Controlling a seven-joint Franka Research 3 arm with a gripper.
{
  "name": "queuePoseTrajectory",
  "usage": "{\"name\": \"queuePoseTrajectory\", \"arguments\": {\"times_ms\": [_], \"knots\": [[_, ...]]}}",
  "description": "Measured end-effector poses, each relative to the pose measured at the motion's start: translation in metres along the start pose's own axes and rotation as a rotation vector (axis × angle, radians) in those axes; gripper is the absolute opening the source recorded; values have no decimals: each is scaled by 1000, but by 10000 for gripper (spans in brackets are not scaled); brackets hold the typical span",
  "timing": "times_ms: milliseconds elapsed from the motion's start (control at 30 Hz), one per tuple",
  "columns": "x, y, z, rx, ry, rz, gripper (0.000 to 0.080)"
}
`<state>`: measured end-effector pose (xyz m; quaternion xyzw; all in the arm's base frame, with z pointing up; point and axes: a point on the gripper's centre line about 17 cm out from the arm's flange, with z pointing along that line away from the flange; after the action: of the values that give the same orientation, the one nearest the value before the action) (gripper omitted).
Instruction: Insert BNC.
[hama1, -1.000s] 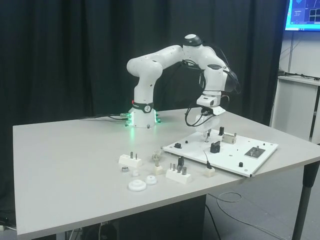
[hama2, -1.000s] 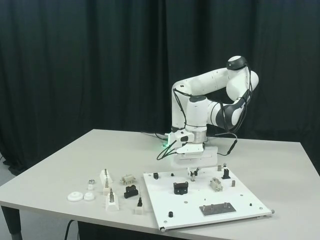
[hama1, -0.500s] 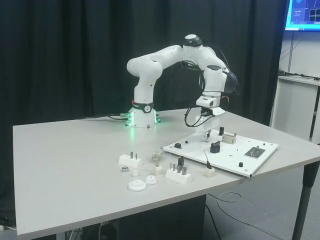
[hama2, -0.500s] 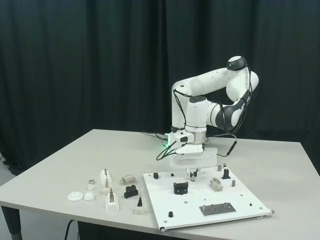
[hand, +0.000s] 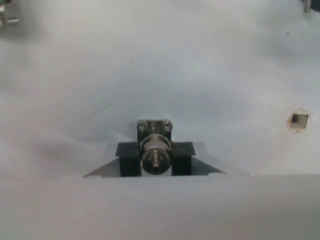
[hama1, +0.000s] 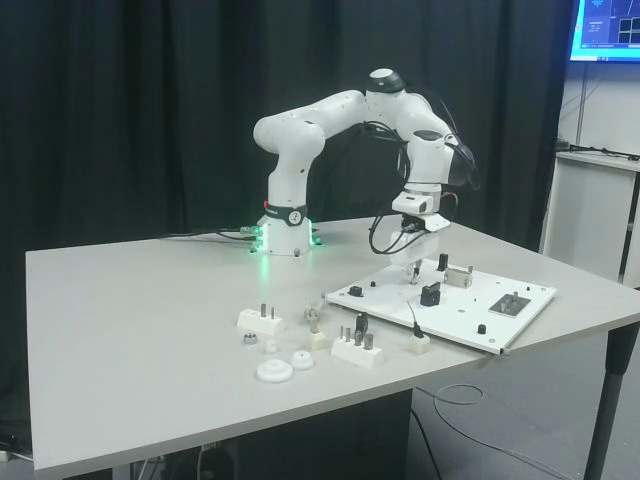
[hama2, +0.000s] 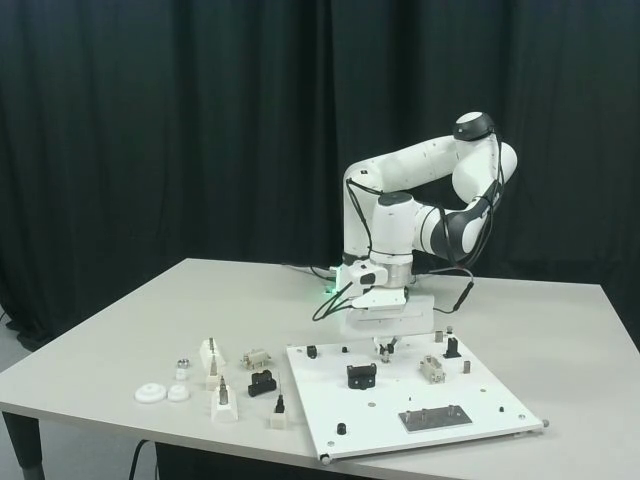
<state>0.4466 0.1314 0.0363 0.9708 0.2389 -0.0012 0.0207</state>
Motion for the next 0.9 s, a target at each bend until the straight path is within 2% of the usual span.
{"name": "queuePoseTrajectory", "arguments": {"times_ms": [900], "knots": [[0,1,0,2,-7,-273,126]]}}
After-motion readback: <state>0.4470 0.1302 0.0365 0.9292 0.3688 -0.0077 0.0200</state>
